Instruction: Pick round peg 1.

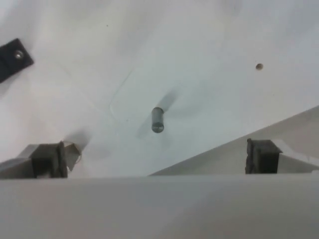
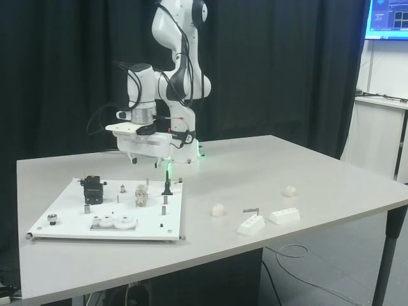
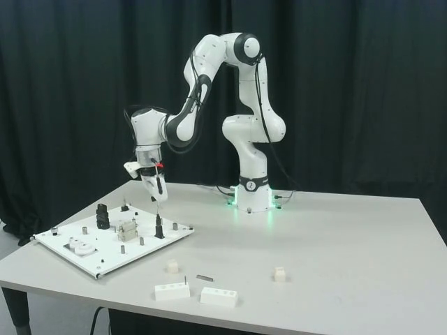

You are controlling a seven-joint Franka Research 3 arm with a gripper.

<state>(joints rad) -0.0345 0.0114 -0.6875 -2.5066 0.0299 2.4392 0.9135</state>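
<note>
The white Franka arm's two-fingered gripper hangs above the white square assembly board with its black-padded fingers spread wide and nothing between them, so the pick looks to be at the approach stage: the descent, the closing and the lift all appear left to do. The small grey cylindrical round peg stands upright on the board, seen in the wrist view below the gap between the fingers and apart from both. The board lies flat on the grey table, near a front corner, and carries a black block fixture and white gears. Beside it on the table lie two white rectangular holder blocks and small white cubes. Black curtains close the room behind.
</note>
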